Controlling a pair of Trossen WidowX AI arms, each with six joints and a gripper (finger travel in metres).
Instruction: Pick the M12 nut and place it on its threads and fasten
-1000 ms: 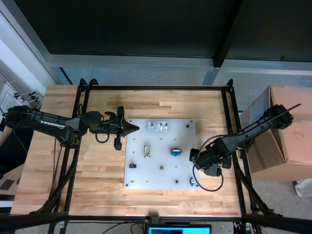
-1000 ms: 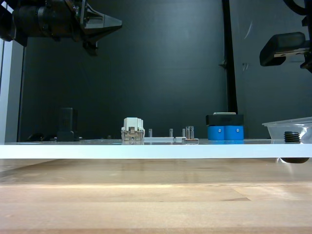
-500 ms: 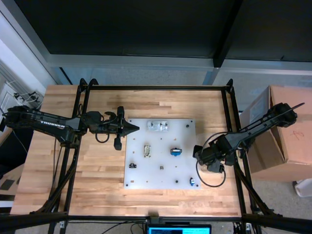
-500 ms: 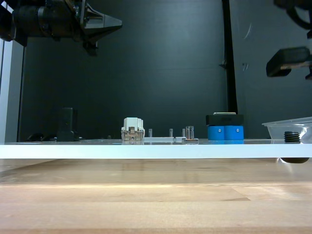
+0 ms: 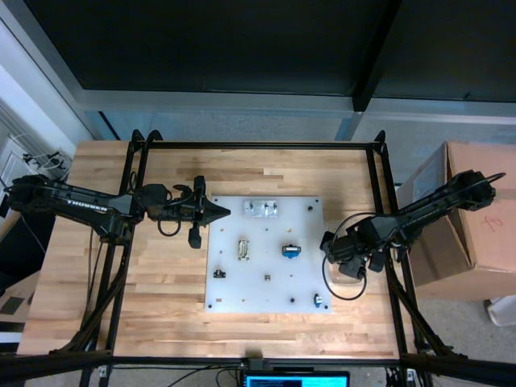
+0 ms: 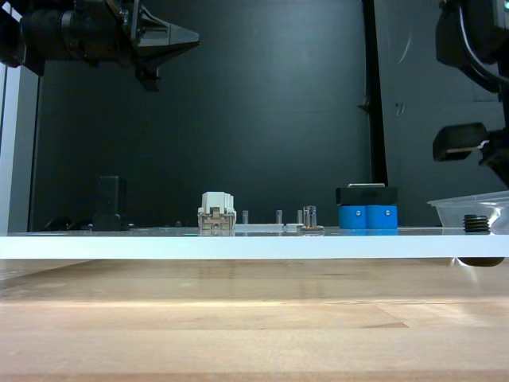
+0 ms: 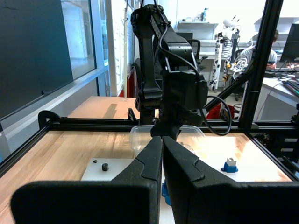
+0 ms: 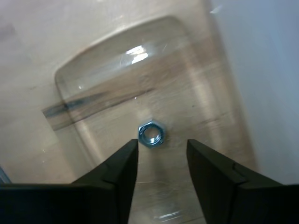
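Silver nut (image 8: 150, 134) is lying free in clear tray (image 8: 70, 77); right hand (image 8: 161, 145) is hovering above, spread, empty; left hand (image 5: 224, 212), closed and empty, is hanging over board's (image 5: 242, 298) left edge

High view from above the near edge of the white board (image 5: 266, 230), facing down and away, low view level with that same board, close, left wrist view along the left gripper (image 7: 162, 138) across the board, right wrist view past the right gripper (image 8: 162, 143), close above the clear tray (image 8: 107, 84) beside the board
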